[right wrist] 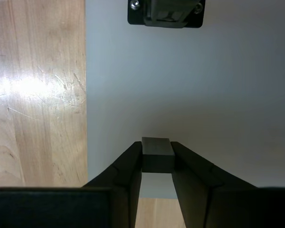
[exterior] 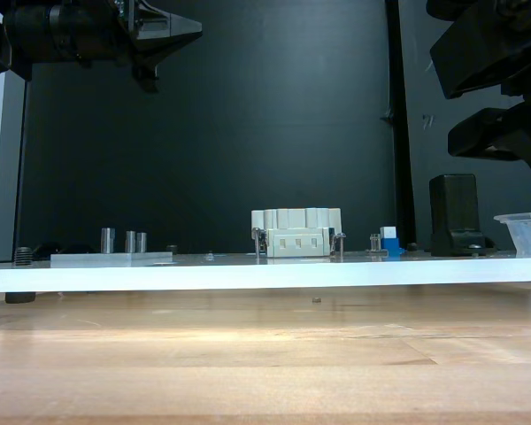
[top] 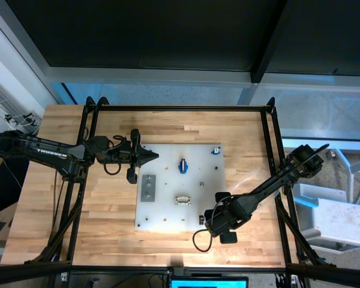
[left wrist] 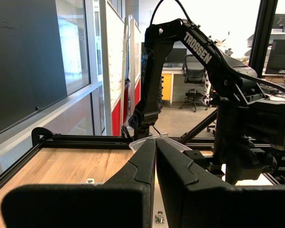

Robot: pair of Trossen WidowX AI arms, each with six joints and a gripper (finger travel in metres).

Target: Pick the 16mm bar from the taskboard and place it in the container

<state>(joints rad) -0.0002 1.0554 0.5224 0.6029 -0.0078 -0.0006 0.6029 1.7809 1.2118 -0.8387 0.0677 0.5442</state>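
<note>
Now | right gripper (right wrist: 156, 160) gripped the bar (right wrist: 157, 148) over the board's (right wrist: 204, 85) near-right corner | left gripper (top: 150, 155) closed, empty, above far-left edge | container (exterior: 524, 228) beside board, right.

The high camera sits above the near edge of the taskboard (top: 168, 157), looking down and away. It takes in the whole board and both my arms. The low camera sits at table height close to the board's near edge, looking level across it.

My left wrist camera looks level along my left gripper (left wrist: 155, 156), fingers pressed together, above the board's far left corner. My right wrist camera looks straight down at close range along my right gripper (right wrist: 156, 164), clamped on the 16mm bar (right wrist: 157, 154) over the board's near right corner.

The high, low and right wrist views share the board.
</note>
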